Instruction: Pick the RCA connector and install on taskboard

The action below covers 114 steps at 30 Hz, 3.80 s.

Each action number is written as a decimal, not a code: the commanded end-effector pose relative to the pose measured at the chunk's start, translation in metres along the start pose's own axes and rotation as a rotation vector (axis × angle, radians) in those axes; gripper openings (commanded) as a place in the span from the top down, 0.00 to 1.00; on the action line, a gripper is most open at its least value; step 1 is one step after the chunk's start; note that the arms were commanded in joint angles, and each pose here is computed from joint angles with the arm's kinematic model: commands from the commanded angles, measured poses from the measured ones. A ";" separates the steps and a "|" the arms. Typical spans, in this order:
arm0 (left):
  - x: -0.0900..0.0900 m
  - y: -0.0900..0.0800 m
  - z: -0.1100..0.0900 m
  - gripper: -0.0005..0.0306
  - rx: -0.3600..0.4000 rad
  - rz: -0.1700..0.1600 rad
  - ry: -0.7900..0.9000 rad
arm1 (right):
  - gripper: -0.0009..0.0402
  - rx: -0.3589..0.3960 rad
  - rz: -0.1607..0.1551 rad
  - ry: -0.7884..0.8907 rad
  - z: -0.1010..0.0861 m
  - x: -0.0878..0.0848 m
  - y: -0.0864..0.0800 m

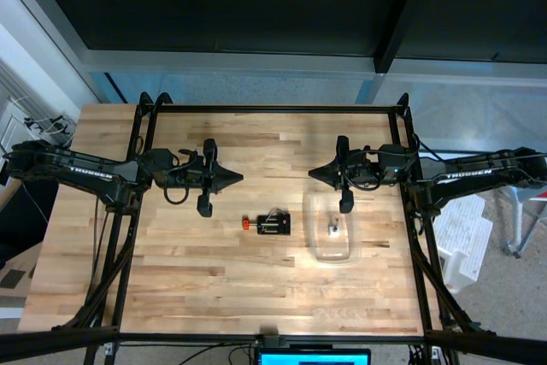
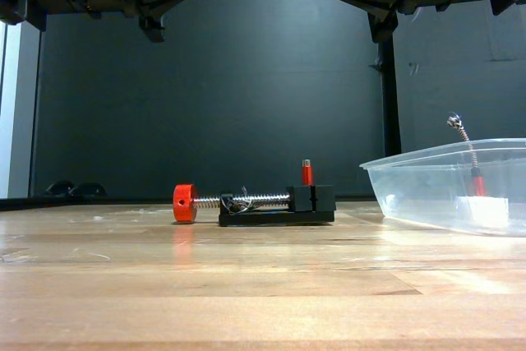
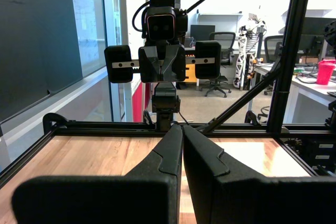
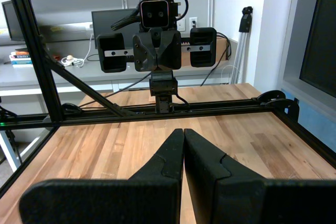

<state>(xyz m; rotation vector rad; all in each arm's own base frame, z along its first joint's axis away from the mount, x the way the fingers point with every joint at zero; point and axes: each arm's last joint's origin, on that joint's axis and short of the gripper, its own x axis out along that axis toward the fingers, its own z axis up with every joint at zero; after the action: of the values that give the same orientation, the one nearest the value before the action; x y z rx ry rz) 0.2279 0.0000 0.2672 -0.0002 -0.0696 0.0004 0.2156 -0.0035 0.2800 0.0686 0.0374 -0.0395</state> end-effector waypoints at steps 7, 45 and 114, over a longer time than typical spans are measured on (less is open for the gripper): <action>0.000 0.000 0.000 0.98 0.000 0.000 0.000 | 0.98 -0.025 0.030 -0.056 0.005 0.000 0.001; 0.000 0.000 0.000 0.98 0.000 0.000 0.000 | 0.98 0.008 0.046 0.774 0.006 -0.034 0.024; 0.000 0.000 0.000 0.98 0.000 0.000 0.000 | 0.51 -0.045 -0.026 1.146 -0.098 0.002 0.066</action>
<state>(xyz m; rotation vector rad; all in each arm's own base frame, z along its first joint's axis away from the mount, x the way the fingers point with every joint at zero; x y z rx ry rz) 0.2278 0.0000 0.2672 0.0002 -0.0700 0.0008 0.2161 0.0692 0.1878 0.0406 1.1878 -0.0190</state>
